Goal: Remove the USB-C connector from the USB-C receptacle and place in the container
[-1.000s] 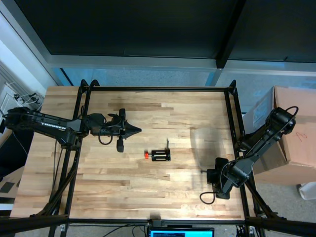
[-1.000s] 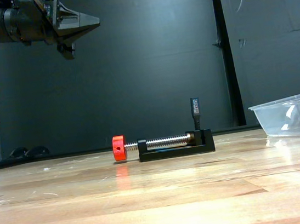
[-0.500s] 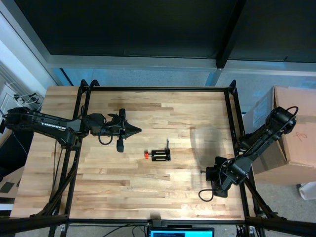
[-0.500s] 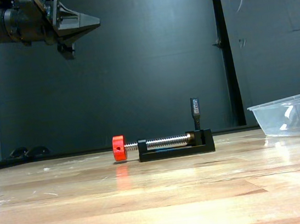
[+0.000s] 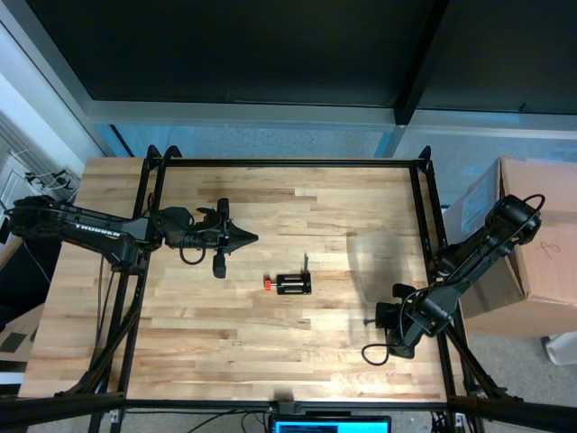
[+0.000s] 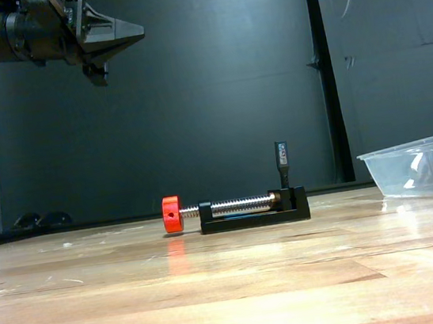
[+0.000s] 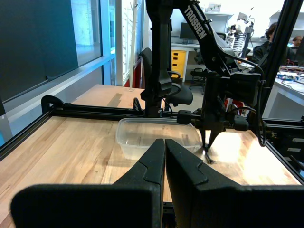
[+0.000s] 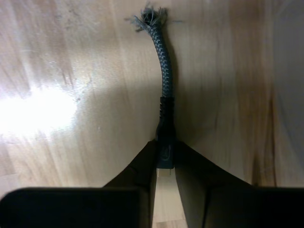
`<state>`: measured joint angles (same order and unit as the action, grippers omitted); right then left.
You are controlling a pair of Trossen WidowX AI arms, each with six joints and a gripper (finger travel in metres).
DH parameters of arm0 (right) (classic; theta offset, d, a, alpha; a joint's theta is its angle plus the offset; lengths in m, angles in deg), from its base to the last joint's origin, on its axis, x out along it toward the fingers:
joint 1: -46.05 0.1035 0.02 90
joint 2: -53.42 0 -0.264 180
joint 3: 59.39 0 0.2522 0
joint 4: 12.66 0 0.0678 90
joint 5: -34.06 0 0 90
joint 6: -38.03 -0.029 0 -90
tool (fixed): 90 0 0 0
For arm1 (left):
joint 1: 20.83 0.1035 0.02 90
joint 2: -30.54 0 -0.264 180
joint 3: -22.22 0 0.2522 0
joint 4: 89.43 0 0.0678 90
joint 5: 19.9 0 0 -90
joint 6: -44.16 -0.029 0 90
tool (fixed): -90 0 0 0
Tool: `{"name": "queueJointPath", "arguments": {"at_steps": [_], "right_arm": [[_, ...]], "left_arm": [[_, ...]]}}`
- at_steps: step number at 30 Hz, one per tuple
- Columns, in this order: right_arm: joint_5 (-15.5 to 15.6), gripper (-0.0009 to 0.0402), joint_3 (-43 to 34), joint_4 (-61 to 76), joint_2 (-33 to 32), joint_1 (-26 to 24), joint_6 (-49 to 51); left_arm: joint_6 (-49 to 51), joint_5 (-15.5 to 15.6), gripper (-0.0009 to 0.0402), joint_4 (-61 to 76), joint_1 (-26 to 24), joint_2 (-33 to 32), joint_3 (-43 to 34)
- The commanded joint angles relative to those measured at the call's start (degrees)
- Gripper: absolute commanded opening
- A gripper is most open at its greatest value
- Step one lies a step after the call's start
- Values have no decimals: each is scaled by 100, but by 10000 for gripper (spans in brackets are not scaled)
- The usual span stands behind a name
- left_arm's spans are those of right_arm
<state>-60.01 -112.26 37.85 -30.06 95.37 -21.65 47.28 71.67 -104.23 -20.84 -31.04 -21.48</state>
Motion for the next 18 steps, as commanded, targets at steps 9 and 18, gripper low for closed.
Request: {"name": "queueJointPath", "arguments": {"at_steps": [9,18], "right_arm": [[96,-1,-214,11,61,4,-2],[44,0,-758,726,365,-70,9]], "left_arm": [[0,0,0,0,2,-2,-2],[0,0,0,-2,2,-2,-2]]}}
